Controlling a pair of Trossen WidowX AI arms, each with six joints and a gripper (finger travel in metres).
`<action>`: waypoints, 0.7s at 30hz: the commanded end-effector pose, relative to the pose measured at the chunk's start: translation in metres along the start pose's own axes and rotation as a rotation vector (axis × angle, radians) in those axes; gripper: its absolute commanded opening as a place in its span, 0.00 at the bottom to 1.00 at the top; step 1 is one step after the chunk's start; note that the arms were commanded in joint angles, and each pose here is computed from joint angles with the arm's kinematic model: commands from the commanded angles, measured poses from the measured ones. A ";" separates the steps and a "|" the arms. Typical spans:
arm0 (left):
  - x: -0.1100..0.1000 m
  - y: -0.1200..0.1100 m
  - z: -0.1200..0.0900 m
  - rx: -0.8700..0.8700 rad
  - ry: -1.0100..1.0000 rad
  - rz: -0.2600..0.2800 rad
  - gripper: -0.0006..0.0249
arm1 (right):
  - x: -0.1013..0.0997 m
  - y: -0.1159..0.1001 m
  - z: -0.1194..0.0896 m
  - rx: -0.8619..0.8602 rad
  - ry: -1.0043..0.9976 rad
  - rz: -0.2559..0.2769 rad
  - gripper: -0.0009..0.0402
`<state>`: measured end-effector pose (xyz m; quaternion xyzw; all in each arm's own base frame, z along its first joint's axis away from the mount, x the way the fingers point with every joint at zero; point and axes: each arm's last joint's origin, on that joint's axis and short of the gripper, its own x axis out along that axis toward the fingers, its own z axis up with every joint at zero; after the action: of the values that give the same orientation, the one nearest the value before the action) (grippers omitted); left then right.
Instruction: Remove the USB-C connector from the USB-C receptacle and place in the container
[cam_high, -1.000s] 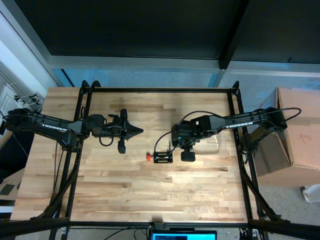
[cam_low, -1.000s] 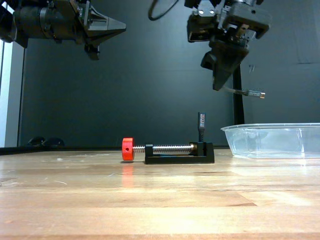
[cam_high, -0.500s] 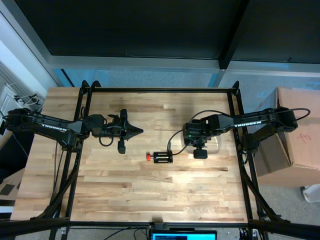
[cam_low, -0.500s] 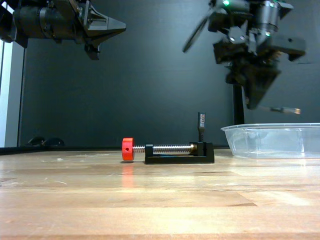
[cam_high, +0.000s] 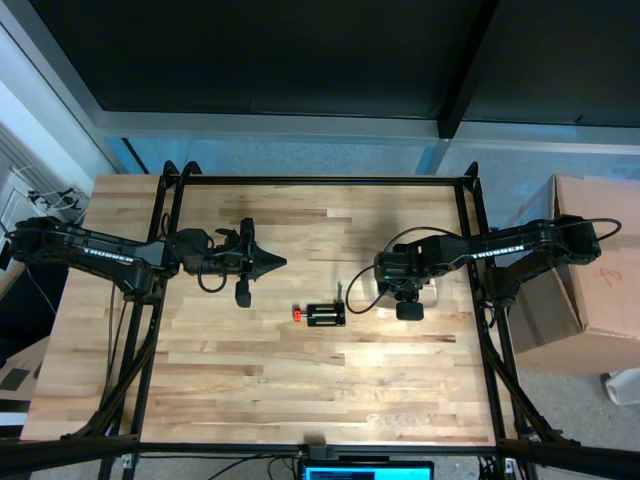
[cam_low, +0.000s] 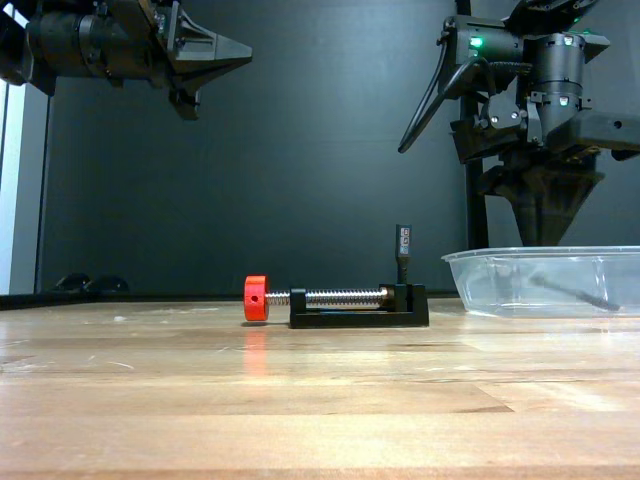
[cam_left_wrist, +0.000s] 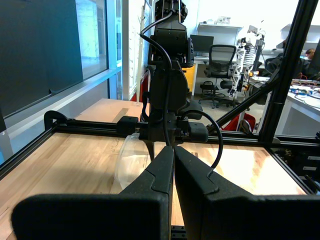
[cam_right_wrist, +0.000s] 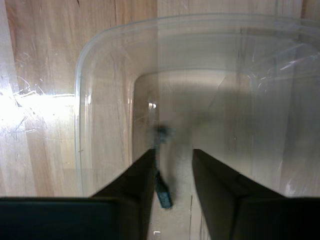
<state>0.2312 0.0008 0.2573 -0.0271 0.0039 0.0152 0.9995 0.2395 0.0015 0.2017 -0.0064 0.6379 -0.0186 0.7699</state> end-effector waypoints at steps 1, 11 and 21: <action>0.000 0.000 0.000 0.000 -0.001 0.000 0.02 | -0.001 0.000 0.002 0.004 -0.009 -0.005 0.42; 0.000 0.000 0.000 0.000 0.000 0.000 0.03 | -0.035 0.000 0.025 0.054 -0.152 0.004 0.44; 0.000 0.000 0.000 0.000 0.000 0.000 0.02 | -0.088 -0.002 0.037 0.122 -0.617 0.027 0.17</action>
<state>0.2311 0.0008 0.2574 -0.0273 0.0037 0.0152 0.9995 0.2602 0.0017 0.2886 0.0404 0.4049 -0.0454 0.9123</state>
